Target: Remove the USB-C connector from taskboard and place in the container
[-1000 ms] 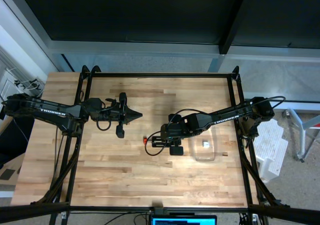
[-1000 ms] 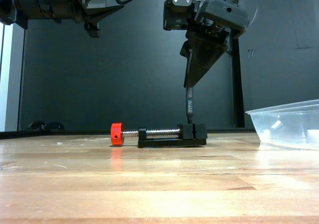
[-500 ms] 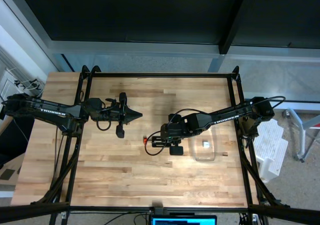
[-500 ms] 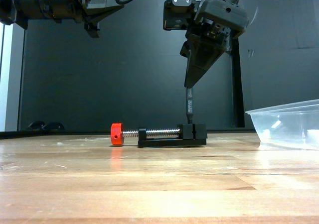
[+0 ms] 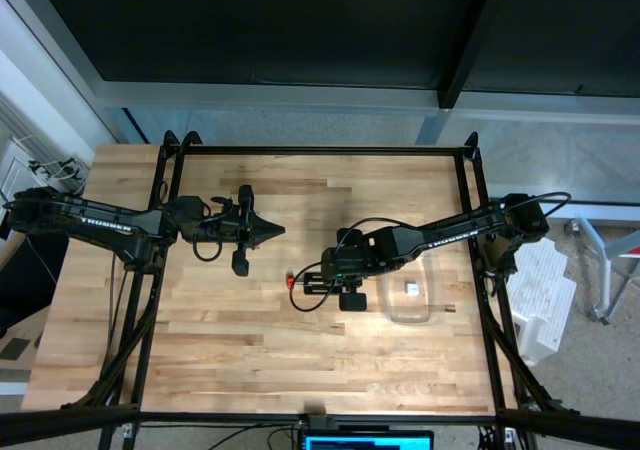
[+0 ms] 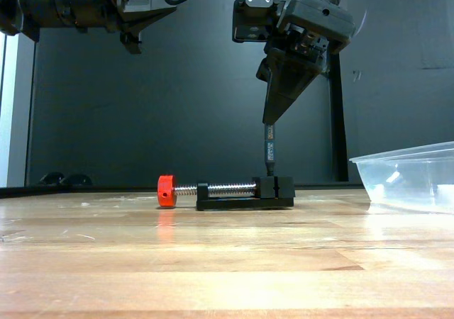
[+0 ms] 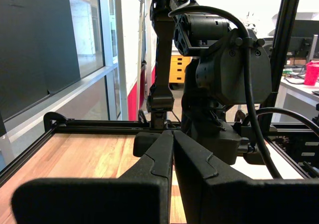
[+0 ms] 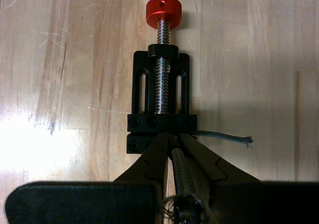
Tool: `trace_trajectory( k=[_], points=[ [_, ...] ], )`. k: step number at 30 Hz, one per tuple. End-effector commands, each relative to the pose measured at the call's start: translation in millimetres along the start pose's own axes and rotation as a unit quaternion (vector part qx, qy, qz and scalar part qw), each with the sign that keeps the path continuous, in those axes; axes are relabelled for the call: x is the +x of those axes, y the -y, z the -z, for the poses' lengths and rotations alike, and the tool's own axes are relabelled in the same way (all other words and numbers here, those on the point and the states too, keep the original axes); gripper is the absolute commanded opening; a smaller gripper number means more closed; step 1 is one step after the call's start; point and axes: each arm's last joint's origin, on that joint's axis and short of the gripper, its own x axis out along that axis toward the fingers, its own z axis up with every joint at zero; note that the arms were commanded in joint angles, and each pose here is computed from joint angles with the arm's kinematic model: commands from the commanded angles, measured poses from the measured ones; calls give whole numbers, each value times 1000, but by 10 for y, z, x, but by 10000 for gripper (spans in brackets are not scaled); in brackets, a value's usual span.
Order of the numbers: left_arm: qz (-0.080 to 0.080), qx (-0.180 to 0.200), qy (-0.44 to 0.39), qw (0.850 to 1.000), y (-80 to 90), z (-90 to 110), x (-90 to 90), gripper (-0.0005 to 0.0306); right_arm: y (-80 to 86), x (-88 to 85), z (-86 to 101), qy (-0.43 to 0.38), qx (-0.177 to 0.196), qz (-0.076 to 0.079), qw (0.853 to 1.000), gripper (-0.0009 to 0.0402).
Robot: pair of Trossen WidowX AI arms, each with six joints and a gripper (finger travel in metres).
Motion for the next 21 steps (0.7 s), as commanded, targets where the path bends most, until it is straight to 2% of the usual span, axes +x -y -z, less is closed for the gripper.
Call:
trace_trajectory(
  k=[1,7,21],
  points=[
    [0,0,0,1000,0,0,0,0,5,-10,-1,1,0,2,1000,0],
    [0,0,0,1000,-1,0,0,0,13,-45,-7,5,0,1,1000,0],
    [0,0,0,1000,0,1,1,0,50,-255,-141,12,-9,2,1000,0]
  ],
)
